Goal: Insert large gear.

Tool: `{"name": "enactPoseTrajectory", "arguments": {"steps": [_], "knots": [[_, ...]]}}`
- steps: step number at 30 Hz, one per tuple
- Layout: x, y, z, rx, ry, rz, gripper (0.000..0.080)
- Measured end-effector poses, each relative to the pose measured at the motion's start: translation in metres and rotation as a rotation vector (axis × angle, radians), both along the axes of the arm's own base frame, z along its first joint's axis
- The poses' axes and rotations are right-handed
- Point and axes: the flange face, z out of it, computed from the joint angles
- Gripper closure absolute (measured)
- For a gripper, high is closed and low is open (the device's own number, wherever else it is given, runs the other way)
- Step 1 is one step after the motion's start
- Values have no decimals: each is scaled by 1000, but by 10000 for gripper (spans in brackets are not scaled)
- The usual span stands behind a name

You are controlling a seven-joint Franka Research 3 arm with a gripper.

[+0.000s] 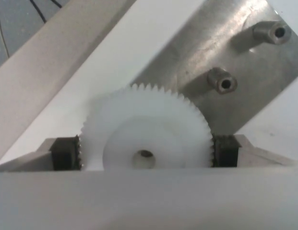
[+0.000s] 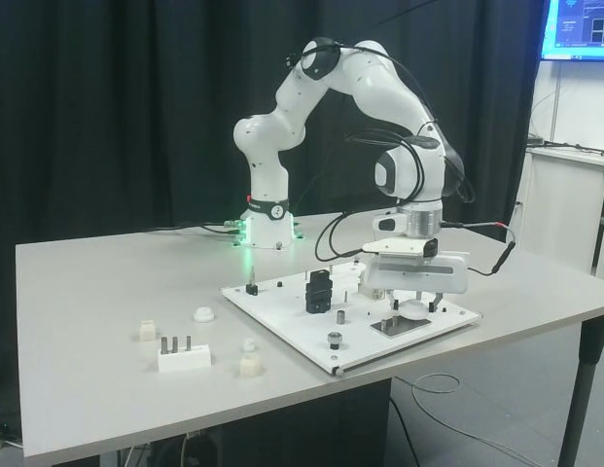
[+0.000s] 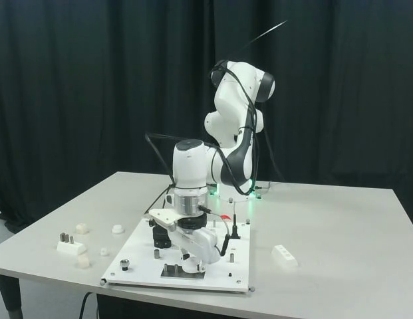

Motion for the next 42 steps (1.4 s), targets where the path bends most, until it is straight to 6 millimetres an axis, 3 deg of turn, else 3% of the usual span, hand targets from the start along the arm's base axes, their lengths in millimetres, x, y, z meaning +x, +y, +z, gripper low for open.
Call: {"name": "enactPoseTrajectory", "arguments": {"steps": [41,42], "knots": [[-5,2,-3,-3,14,5,209],[-6,3,-4,-7,16,13,86]]}}
